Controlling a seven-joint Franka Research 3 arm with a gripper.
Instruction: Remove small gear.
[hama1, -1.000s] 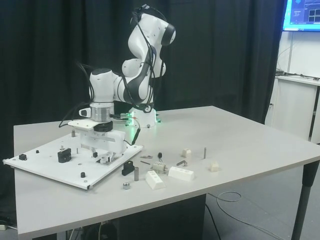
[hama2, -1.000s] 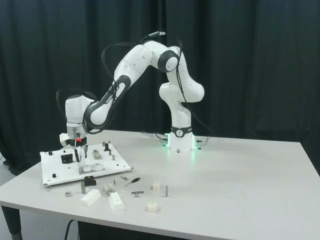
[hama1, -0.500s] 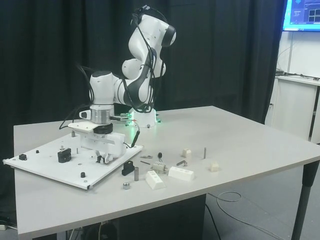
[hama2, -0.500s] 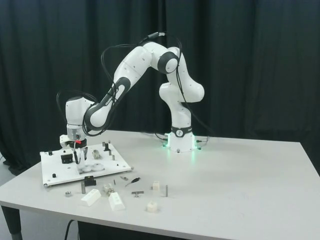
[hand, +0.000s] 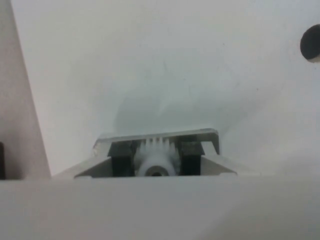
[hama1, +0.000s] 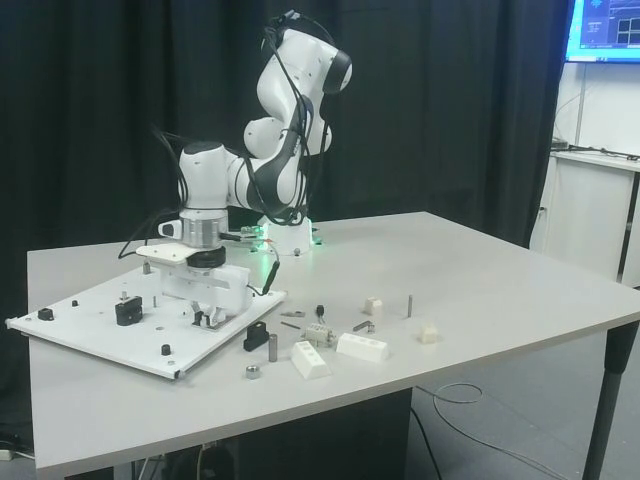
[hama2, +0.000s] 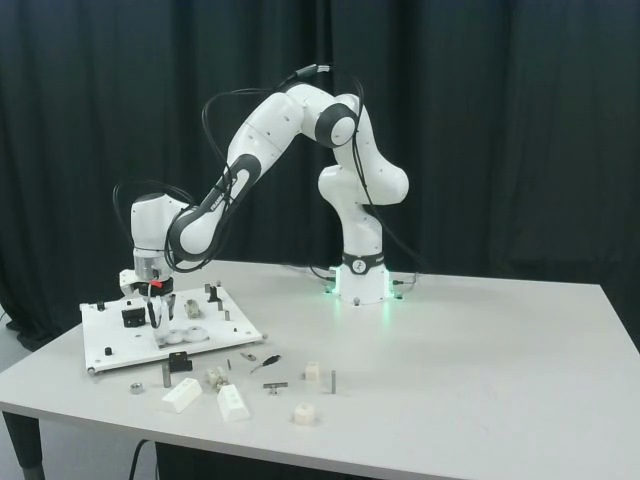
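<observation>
In the wrist view the small white gear (hand: 156, 158) sits between the two black pads (hand: 121, 159) of my gripper (hand: 156, 161), which is shut on it. Its teeth show above the hub. The white board (hand: 165, 65) lies below with a gap, so the gear hangs off it. In the room views the gripper (hama1: 205, 312) (hama2: 160, 318) hovers just over the near right part of the white board (hama1: 90, 325) (hama2: 110, 340). The gear itself is too small to make out there.
A black block (hama1: 128, 312) and small black knobs (hand: 311, 42) stand on the board. Loose parts lie on the grey table in front of it: white blocks (hama1: 309, 359) (hama1: 362, 347), a black piece (hama1: 257, 336), a nut (hama1: 253, 372) and short pegs (hama1: 409, 304).
The gripper has risen a little off the board with the gear held between its fingers. The loose parts on the table have not moved.
</observation>
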